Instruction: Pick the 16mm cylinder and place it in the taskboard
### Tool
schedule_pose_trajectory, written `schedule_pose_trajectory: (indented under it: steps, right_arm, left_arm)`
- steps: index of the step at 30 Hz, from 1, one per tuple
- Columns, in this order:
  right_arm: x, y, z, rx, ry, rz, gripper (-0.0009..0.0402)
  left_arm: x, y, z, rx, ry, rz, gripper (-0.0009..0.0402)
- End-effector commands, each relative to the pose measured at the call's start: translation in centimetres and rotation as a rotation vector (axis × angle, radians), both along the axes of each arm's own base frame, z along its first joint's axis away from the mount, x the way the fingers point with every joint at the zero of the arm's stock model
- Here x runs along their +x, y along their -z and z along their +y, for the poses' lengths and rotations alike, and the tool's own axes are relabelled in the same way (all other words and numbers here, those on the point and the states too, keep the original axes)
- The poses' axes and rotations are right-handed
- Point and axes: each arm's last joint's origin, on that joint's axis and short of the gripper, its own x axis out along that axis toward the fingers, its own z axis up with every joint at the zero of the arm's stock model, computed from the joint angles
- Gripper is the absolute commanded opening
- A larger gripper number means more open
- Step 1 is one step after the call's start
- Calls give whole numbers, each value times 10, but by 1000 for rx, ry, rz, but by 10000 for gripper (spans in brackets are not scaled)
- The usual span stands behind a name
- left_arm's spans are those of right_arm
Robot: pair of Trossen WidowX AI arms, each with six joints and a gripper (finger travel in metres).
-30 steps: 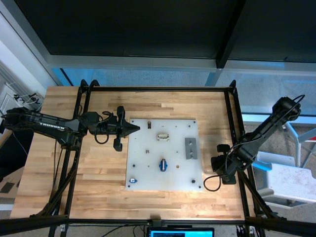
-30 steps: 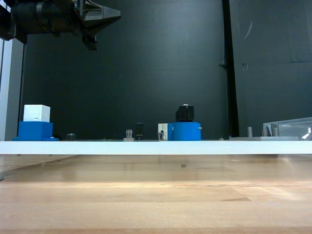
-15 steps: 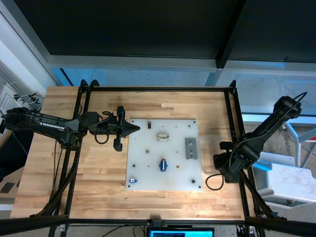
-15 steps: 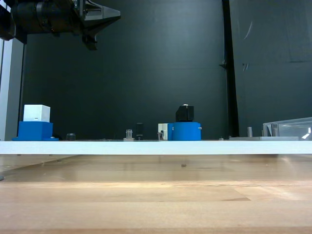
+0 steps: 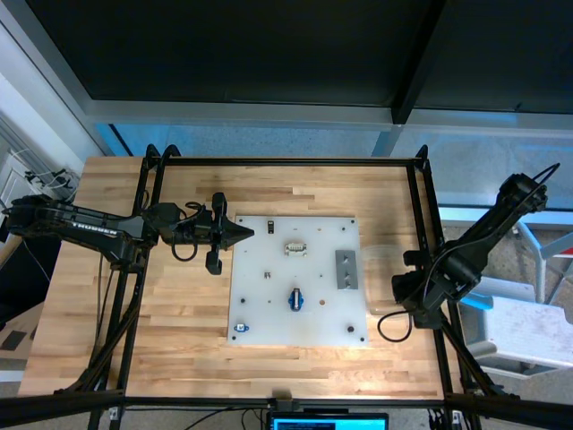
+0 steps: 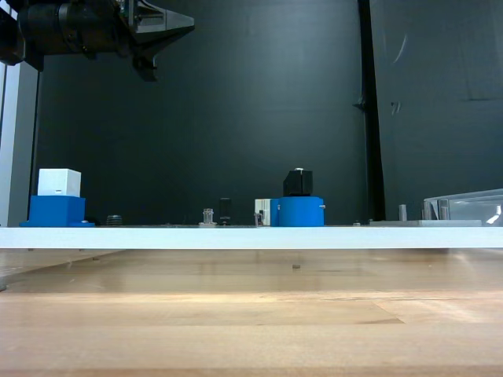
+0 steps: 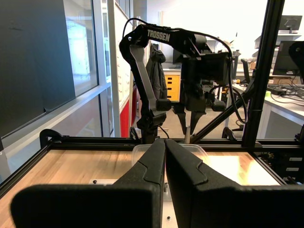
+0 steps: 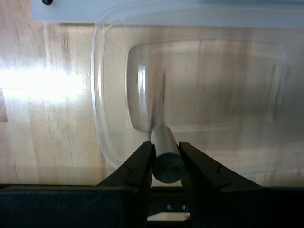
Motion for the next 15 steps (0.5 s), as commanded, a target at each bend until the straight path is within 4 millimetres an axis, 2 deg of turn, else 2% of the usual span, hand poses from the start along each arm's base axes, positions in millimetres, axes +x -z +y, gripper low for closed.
schedule_pose_trajectory:
  steps: [1, 6, 15]
  right_arm:
    - [1, -10, -3, -5, 17, 0, 32]
    - [3, -20, -5, -25, 28, -28, 32]
    - [3, -19, -6, -28, 34, -27, 32]
  left_arm:
    - [0, 0, 0, 0, 0, -1, 0]
    - [0, 0, 0, 0, 0, -1, 0]
    - [0, 0, 0, 0, 0, 0, 0]
